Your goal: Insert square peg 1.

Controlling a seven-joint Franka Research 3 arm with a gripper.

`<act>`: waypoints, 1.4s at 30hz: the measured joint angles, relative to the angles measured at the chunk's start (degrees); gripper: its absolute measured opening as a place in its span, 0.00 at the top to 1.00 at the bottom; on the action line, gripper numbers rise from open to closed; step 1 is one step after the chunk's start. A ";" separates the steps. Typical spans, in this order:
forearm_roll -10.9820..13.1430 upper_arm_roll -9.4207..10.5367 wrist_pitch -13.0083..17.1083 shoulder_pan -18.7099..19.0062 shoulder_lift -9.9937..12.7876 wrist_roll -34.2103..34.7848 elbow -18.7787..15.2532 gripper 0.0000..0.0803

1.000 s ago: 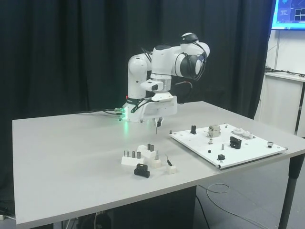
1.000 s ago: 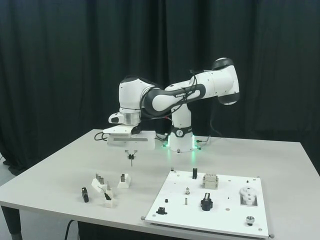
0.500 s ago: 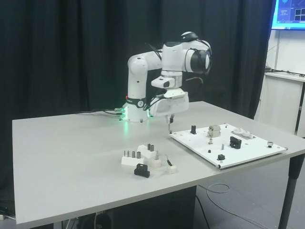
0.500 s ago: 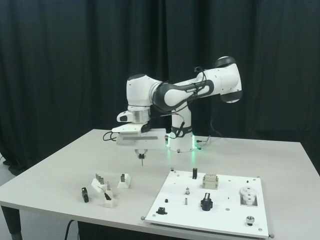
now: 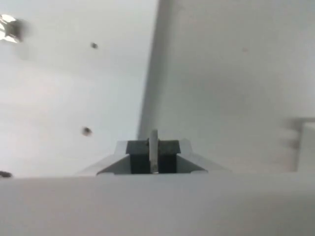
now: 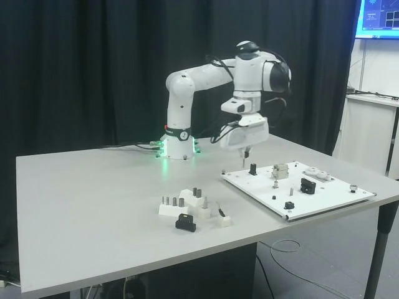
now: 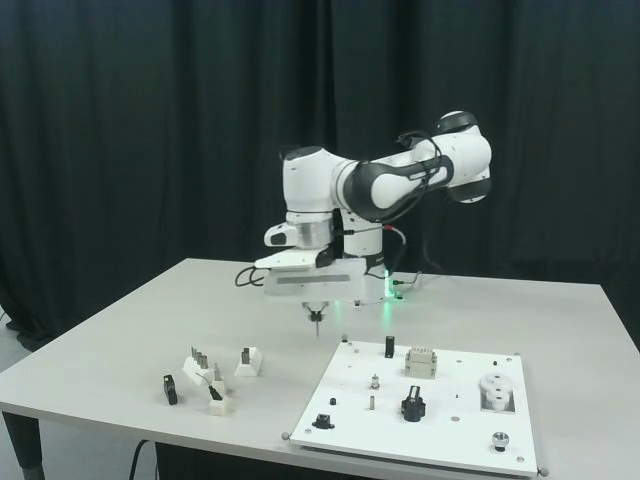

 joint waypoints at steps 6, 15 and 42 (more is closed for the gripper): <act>-0.42 0.13 0.43 1.37 0.02 2.59 1.27 0.96; -1.97 0.62 1.91 2.27 0.03 4.95 2.45 0.96; -2.13 1.12 2.03 5.06 -0.17 12.55 6.35 0.96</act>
